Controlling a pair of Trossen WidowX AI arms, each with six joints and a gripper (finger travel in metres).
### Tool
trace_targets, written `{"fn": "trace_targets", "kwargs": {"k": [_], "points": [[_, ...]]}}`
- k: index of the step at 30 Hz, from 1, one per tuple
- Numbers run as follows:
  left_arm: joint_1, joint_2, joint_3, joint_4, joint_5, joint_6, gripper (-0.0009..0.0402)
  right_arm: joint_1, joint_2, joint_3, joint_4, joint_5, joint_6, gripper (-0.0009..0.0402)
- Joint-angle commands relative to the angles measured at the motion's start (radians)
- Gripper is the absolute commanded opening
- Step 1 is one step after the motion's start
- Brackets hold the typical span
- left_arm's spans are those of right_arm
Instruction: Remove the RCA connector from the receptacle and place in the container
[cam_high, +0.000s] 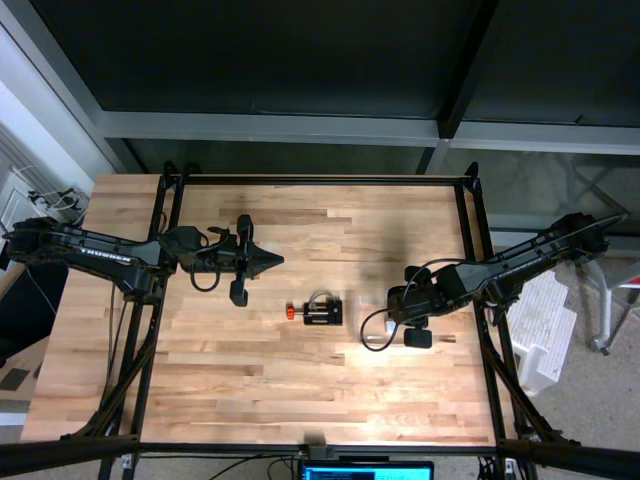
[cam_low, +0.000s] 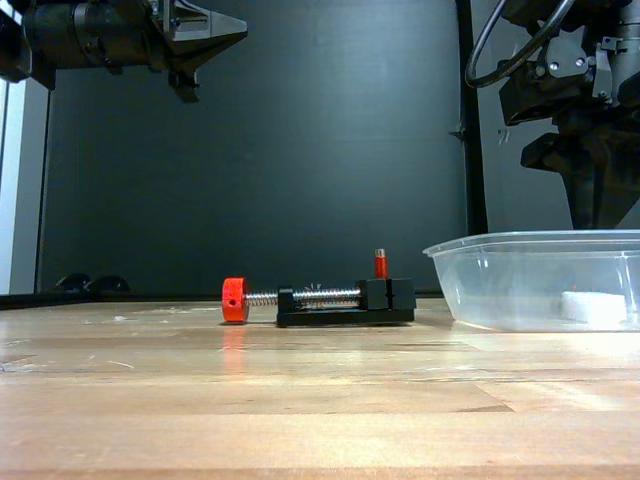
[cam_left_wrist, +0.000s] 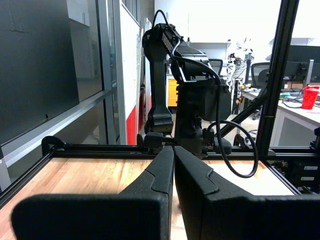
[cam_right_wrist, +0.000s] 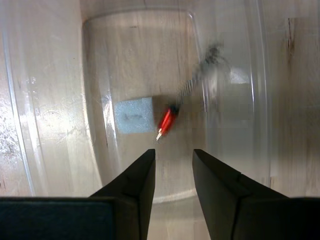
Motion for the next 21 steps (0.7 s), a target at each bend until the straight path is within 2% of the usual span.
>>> {"fn": "trace_targets", "kwargs": {"k": [1,12,15,21], "points": [[0.0,0.0,0.0,0.0,0.0,0.0,0.0,0.0,0.001,0.0,0.001,0.001,0.0,0.0117],[0.0,0.0,0.0,0.0,0.0,0.0,0.0,-0.008,-0.018,0.028,0.002,0.0,-0.028,0.0115],[0.0,0.0,0.0,0.0,0.0,0.0,0.0,-0.036,-0.035,0.056,0.002,0.0,-0.054,0.0105],[0.0,0.0,0.0,0.0,0.0,0.0,0.0,-0.141,-0.087,0.123,0.036,0.0,-0.154,0.007]]}}
